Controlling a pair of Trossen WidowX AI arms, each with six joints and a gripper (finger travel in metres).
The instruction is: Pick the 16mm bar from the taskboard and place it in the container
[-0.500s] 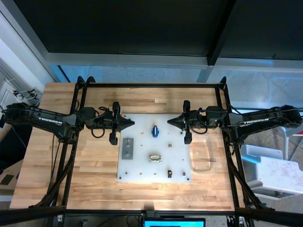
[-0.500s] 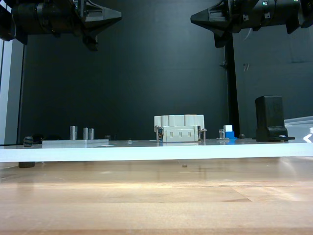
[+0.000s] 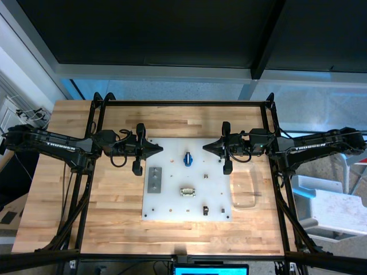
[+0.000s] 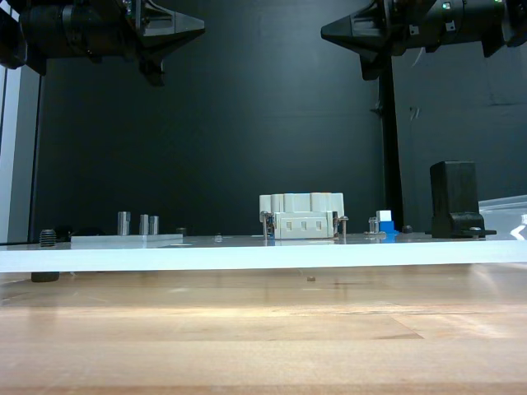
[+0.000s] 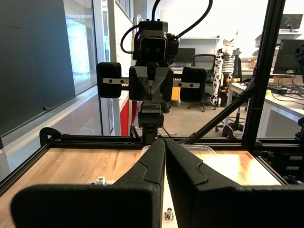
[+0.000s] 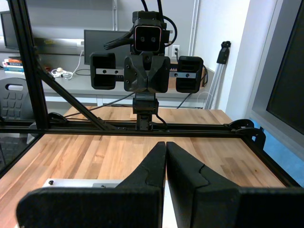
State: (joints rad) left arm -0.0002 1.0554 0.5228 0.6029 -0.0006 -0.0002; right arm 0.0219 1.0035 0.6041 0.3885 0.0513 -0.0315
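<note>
Nothing picked yet. Left gripper (image 3: 159, 149) clenched empty, fingers pressed together, parked high over the far-left edge of the taskboard (image 3: 172, 201). Right gripper (image 3: 206, 147) likewise pinched together on nothing, high over the far-right part, facing the left one.

Taking the 16mm bar (image 4: 123, 223) as the widest of three short pegs standing upright in the grey metal block (image 3: 154, 179), left side of the board. Only a guess by width; from above, just dots on the block top, not tellable apart. Container (image 3: 245, 192) on the table just beside the board's right edge, well apart from the block. Blue piece (image 3: 187, 158) and silver connector (image 3: 187, 192) between block and tub, so needs a carry across the board.

Handling, judged: solid metal, stiff, not fragile, light enough for either gripper. Smooth and round, so likely slippery and prone to rolling once free. Only a short stub exposed above the block.

Best hold: across the diameter on that stub, low but clear of the block face, approaching from above with jaws opened first. Pull straight up; any tilt probably binds it in the hole. Watch the two neighbour pegs close beside, little finger room. Release low inside the tub to avoid bounce-out.
</note>
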